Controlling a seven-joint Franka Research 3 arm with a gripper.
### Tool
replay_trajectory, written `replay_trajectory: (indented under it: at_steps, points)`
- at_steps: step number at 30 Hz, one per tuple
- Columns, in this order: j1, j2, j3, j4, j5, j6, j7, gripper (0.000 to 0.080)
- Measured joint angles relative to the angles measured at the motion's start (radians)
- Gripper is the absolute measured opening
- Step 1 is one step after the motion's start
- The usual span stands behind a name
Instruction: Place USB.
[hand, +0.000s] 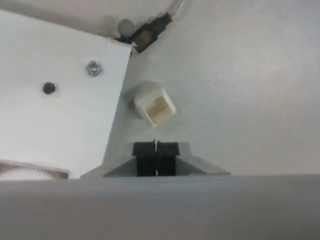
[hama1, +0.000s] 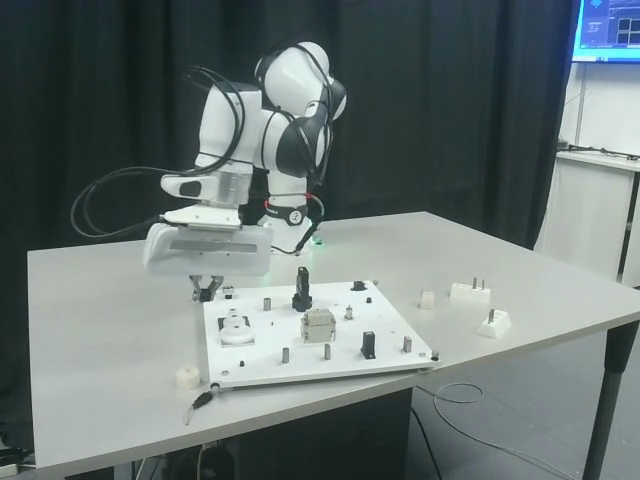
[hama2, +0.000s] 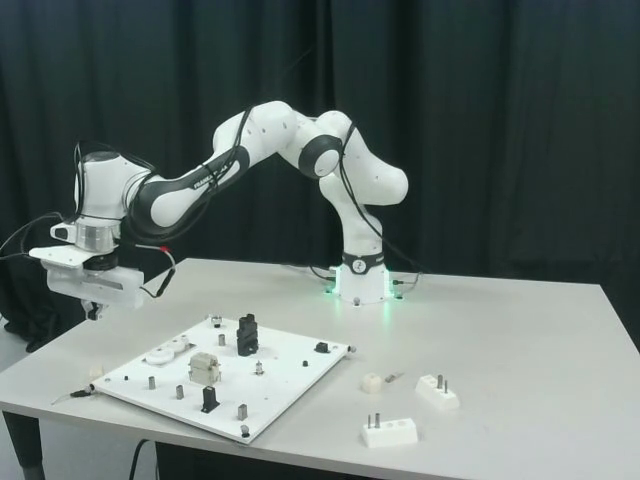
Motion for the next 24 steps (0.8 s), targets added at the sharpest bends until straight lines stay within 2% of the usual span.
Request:
replay_trajectory:
  at_steps: [10,24]
  points:
    - [-0.008,0.0,0.006,0.002,-0.055,0.001,-0.072,0.0]
    - [-0.058,0.0,0.032,0.026,-0.057,0.003,-0.088,0.0]
